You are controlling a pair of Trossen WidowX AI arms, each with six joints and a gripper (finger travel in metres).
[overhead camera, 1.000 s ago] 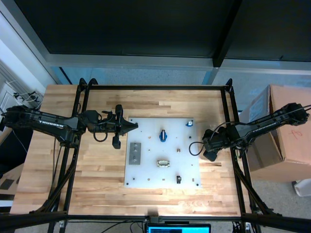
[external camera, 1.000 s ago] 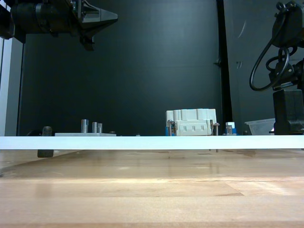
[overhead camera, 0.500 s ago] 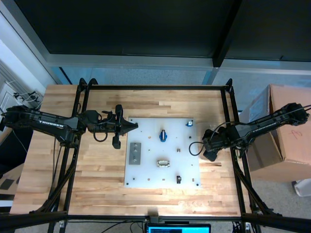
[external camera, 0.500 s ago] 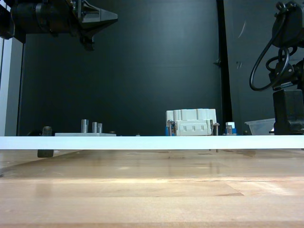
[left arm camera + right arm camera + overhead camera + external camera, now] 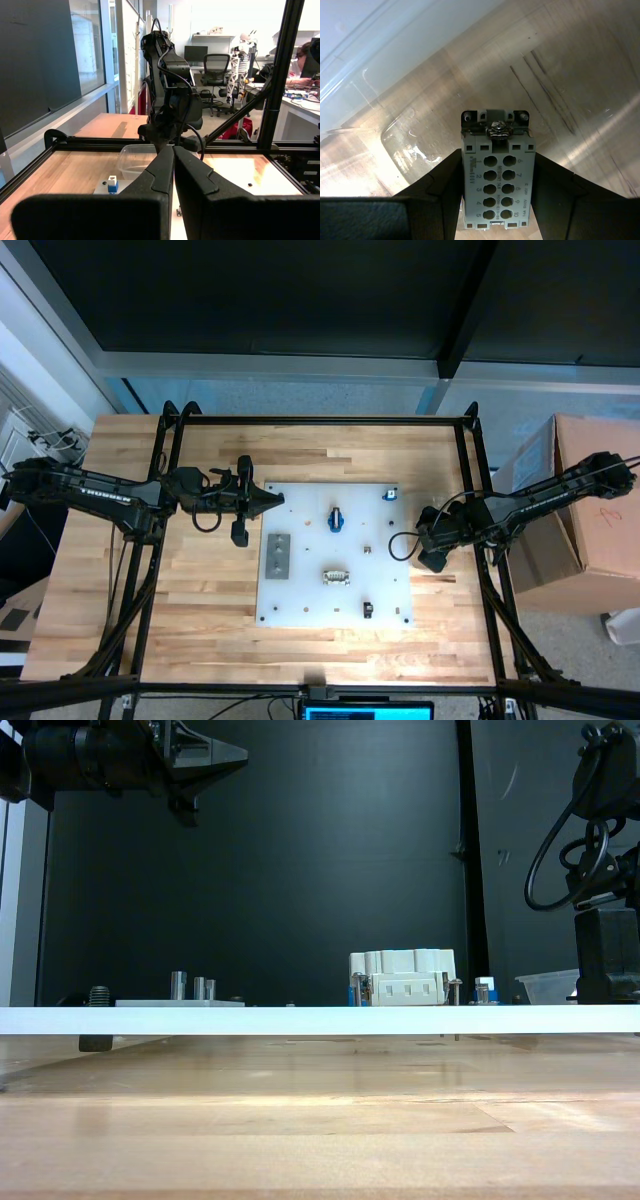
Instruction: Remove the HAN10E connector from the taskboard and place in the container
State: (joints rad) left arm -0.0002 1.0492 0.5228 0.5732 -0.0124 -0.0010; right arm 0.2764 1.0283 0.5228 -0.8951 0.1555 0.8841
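Nearest to you, on the white taskboard (image 5: 300, 610), a pale housing (image 5: 402, 978) sits fixed down; it is probably the mating base of the connector, though I cannot be sure from these views. Just beyond the board's right edge, your right gripper (image 5: 498, 167) is clamped on the HAN10E connector (image 5: 498, 145), one finger on each long side. The part therefore hangs straight, clear of its seat, with its numbered face toward the camera. Under it lies the clear container (image 5: 131, 157), so I judge this grip is for carrying the part to the drop. How high it hangs above the container's floor, I cannot tell. Farther away, near the board's far left corner, your left gripper (image 5: 173, 150) hovers high. Its fingers are pressed together on nothing and point across toward the right arm. It seems parked there, out of the way.
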